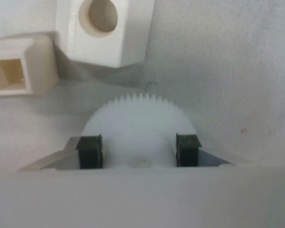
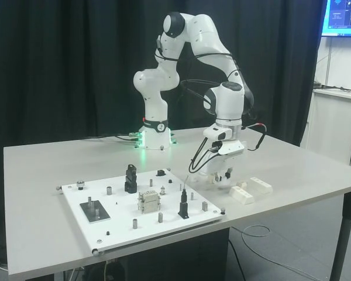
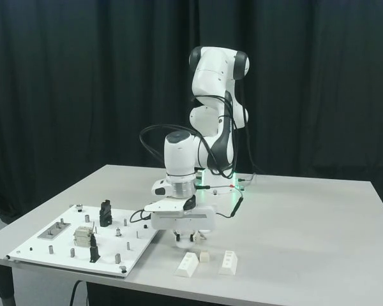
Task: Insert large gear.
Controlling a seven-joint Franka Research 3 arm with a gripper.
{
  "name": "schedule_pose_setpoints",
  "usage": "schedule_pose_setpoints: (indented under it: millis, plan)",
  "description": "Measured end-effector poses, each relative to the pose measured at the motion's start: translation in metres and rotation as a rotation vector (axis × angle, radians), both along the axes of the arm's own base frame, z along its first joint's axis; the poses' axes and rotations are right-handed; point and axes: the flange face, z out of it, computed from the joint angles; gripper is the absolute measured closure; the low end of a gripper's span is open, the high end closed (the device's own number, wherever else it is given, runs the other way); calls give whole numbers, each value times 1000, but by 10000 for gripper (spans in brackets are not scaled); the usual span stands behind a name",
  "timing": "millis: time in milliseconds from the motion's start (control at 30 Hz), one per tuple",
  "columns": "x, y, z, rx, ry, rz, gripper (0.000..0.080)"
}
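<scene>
Arm bent low over the grey desk [image 2: 41,170], hand [image 1: 138,151] just off the white board's [image 2: 120,225] near corner. Wrist view: black fingers [image 1: 90,151] clamped on either side of the white gear [image 1: 138,126], toothed rim showing beyond them, desk surface behind. Whether the gear touches the desk, cannot tell. Close past the gear lie two white blocks, touching: one with a round hole [image 1: 104,28], one with a square hole [image 1: 21,66]. Board carries black fixtures [image 2: 130,178] and small grey pegs [image 2: 109,190]. Green light at the arm's base [image 2: 141,140].
</scene>
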Motion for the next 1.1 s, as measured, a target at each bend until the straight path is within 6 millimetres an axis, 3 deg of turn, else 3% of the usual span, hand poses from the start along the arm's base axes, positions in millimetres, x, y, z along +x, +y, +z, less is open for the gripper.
schedule_pose_setpoints:
  millis: [467,1100]
  plan:
    - [11,-16,15,-35,-40,-5,470]
    - [30,-90,81,-152,-34,-5,470]
